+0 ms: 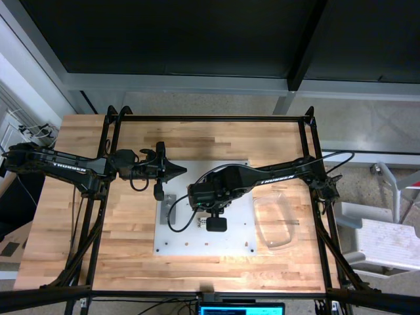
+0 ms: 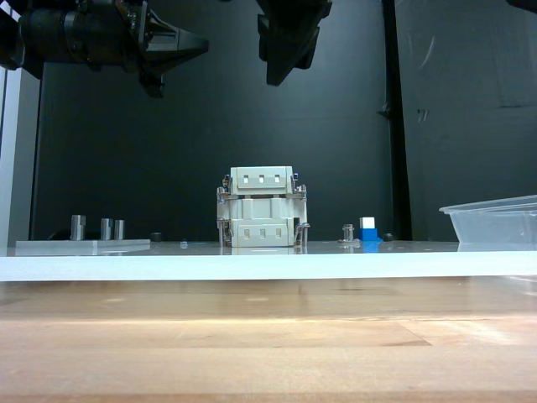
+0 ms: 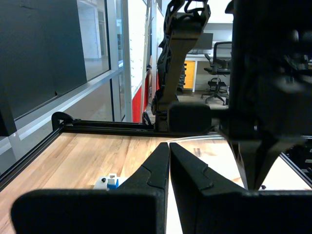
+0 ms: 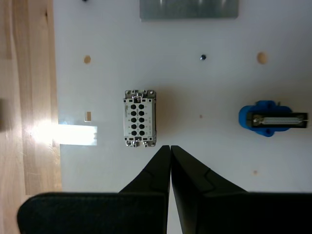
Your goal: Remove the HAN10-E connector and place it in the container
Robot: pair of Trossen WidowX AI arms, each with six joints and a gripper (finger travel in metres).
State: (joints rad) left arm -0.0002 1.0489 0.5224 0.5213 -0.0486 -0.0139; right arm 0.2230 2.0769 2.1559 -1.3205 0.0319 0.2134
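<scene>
well, closest to us is the wooden table (image 1: 98,262), with the white board (image 1: 216,244) lying flat on it. a bit further in, the han10-e connector (image 2: 261,210) stands on the board, near its middle, and nothing touches it.

high above it hangs the right gripper (image 4: 170,147), pointing straight down. its two fingers (image 4: 151,175) are pressed together, with only a thin line between them, and they hold nothing. there is a big gap of air between the tips and the connector.

at 3 o'clock from the connector, by the board's edge, sits the clear container (image 1: 275,222), well apart from the connector. the small blue part (image 4: 265,119) stands on the board too, apart from the connector, toward 3 o'clock of it in the low view. at 9 o'clock from the connector the grey metal plate (image 1: 169,209) lies on the board.

furthest away, at about 11 o'clock from the connector, the left gripper (image 3: 169,145) floats high in the air over the board's far edge and points toward 3 o'clock. its fingers (image 3: 148,175) are pinched tight together as well. they hold nothing and touch nothing.
</scene>
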